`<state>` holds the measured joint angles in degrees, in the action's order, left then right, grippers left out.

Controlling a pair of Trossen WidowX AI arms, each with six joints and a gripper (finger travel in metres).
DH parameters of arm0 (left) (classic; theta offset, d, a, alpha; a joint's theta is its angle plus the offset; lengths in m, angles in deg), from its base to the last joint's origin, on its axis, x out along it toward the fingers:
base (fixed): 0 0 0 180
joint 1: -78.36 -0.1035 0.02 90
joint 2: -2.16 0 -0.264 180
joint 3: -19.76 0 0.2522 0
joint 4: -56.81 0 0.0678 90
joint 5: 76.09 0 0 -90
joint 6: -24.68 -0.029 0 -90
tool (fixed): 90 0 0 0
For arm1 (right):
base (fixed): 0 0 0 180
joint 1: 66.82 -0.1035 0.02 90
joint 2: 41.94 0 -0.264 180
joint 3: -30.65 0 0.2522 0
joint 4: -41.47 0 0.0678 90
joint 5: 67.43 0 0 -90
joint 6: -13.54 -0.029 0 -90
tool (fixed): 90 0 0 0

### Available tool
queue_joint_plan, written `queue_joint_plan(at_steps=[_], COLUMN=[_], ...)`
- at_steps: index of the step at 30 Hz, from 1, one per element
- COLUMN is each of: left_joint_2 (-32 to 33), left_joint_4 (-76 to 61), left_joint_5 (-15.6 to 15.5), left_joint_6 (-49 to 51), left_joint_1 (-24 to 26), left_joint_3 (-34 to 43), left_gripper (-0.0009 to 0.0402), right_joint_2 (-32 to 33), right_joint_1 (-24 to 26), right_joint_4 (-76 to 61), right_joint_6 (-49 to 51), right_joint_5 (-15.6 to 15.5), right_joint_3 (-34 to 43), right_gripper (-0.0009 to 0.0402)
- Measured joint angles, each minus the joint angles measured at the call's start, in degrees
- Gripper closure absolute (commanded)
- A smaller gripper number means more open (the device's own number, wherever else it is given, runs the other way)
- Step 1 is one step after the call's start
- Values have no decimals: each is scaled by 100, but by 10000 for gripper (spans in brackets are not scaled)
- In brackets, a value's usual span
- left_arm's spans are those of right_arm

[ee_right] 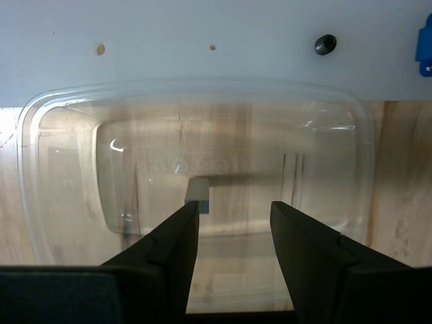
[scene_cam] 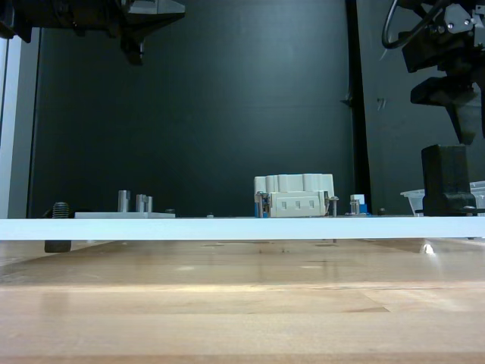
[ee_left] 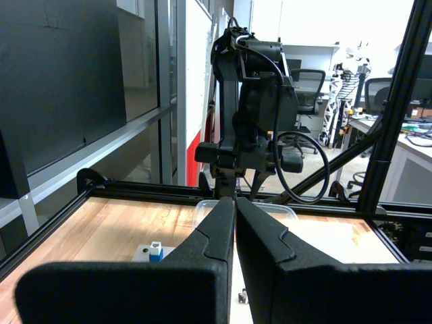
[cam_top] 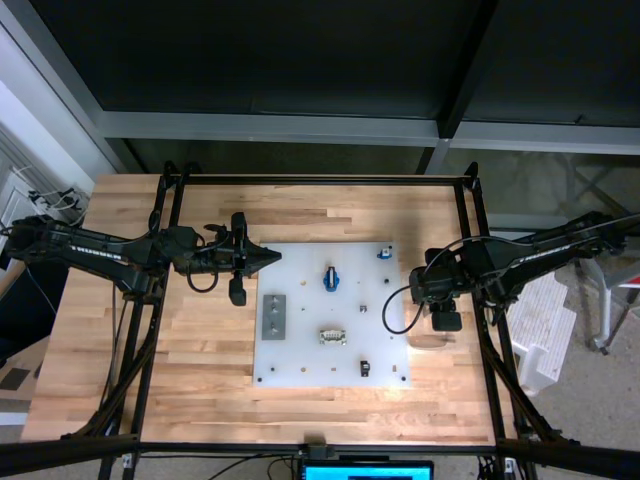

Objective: Pick the 16mm bar and install on taskboard

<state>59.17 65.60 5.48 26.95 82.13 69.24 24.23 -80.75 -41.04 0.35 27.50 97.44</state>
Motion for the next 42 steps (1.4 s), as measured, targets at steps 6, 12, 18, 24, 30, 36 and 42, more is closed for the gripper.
queue_joint_plan(at_steps=[6, 12, 18, 24, 30, 36, 42], left_joint_2=[-2, -2, -2, -2, -2, -2, -2], left_joint_4=[2, 2, 2, 0, 0, 0, 0], left_joint_5=[0, 2, 2, 2, 0, 2, 2], left_joint_6=[-2, -2, -2, 0, 0, -2, -2], left_joint_1=[0, 0, 0, 0, 0, 0, 0], left_joint_3=[0, 0, 0, 0, 0, 0, 0], left_gripper=[393, 393, 393, 393, 393, 393, 393], right_joint_2=[0, 0, 0, 17, 131, 192, 306], right_joint_1=[-74, -111, -129, -142, -149, -157, -160], right_joint_4=[197, 382, 553, 721, 739, 767, 870], right_joint_6=[-96, -240, -293, -295, -284, -280, -280], right_joint_5=[0, -2, 0, 0, 0, 0, 0], right_joint_3=[-199, -382, -549, -549, -560, -568, -568], right_gripper=[214, 205, 205, 205, 205, 205, 205])
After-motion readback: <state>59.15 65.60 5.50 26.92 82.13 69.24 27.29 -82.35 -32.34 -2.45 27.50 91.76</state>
